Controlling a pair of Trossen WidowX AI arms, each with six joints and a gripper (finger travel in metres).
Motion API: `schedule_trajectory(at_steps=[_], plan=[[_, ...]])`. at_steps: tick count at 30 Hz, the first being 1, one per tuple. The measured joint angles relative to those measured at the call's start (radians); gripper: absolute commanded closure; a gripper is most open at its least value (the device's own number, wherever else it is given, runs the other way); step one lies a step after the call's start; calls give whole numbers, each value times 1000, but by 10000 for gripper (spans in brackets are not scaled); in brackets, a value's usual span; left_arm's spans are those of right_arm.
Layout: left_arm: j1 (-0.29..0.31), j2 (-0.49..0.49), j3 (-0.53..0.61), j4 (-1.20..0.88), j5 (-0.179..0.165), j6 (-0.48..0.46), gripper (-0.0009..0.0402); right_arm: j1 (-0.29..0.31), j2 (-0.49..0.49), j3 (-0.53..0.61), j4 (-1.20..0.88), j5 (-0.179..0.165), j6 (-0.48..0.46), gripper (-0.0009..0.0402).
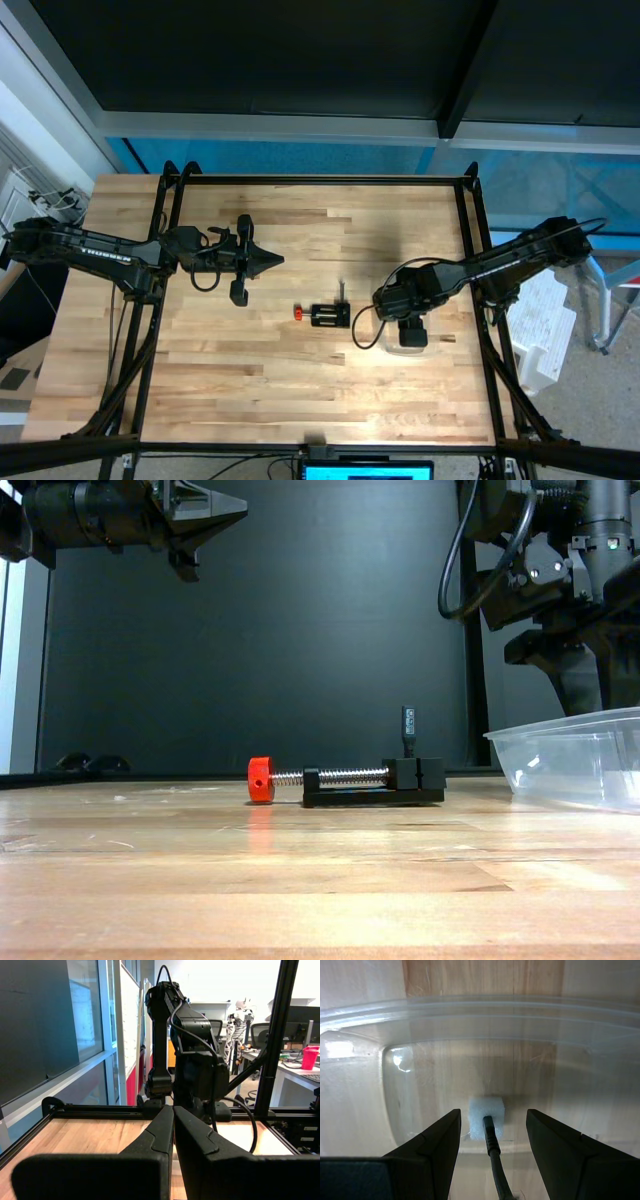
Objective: Pick the usb-c connector and install on the hub
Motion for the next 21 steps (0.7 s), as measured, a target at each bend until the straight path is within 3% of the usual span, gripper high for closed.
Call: schedule_trajectory(at_steps=[21], plan=[[0, 0, 0, 0, 0, 0, 393, 0, 35, -6, 24, 0, -3, 212]])
